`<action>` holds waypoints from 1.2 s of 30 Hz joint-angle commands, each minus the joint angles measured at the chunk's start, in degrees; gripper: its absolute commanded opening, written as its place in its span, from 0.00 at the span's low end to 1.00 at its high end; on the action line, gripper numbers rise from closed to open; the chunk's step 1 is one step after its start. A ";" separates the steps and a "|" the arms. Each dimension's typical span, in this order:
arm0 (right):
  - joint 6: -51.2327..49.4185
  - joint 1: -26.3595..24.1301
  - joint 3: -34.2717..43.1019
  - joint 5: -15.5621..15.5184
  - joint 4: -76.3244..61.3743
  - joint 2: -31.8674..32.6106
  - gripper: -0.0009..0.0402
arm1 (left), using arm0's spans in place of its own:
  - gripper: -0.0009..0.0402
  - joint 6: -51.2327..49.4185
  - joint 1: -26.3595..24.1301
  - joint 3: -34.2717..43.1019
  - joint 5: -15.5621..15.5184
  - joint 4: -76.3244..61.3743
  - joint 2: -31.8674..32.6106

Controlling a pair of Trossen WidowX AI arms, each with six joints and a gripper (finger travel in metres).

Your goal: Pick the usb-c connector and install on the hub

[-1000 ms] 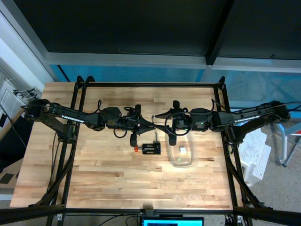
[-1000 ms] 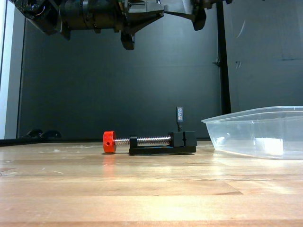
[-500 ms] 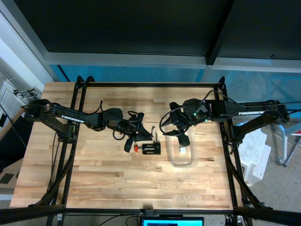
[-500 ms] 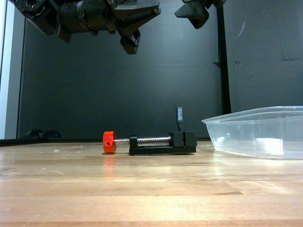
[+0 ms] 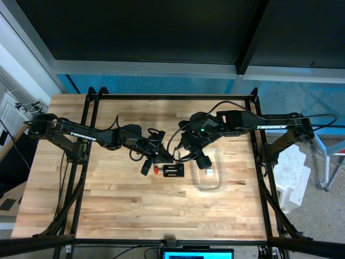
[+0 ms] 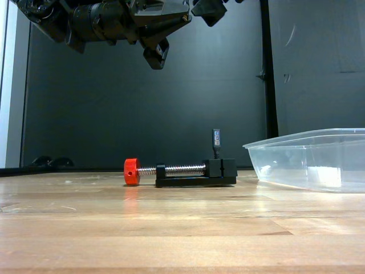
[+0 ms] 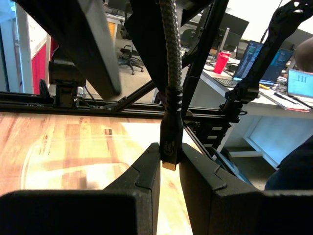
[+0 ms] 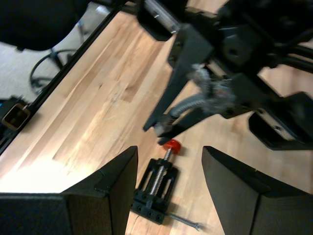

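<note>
My left gripper (image 7: 169,164) is shut on the usb-c connector (image 7: 171,142), a black plug on a braided cable that runs up away from the fingers. In the high view the left gripper (image 5: 157,155) hangs just left of and above a small black vise (image 5: 172,171) with a red knob (image 6: 132,171). The hub (image 6: 217,138) stands upright, clamped in the vise, apart from the plug. My right gripper (image 8: 168,161) is open and empty, above the vise (image 8: 156,188). It looks onto the left gripper's fingers and cable (image 8: 195,104). From above, the right gripper (image 5: 195,156) sits between vise and tub.
A clear plastic tub (image 5: 211,183) lies right of the vise, with a small white item (image 5: 209,171) inside it. The same tub (image 6: 311,162) shows at the right of the low view. Black frame rails (image 5: 172,97) border the wooden table.
My right arm swung left and nearer, from over the tub to beside the vise. The left gripper, still holding the plug, shifted slightly nearer and lower.
</note>
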 commanded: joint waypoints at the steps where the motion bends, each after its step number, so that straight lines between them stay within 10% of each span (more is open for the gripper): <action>1: -1.88 0.07 2.16 -1.92 -0.70 1.92 0.46 | 0.04 -0.07 0.02 -0.02 1.03 -0.04 0.02; 36: -13.31 -0.42 9.27 -10.16 -5.18 9.07 0.41 | 0.04 -1.33 0.02 0.04 2.69 -2.56 0.02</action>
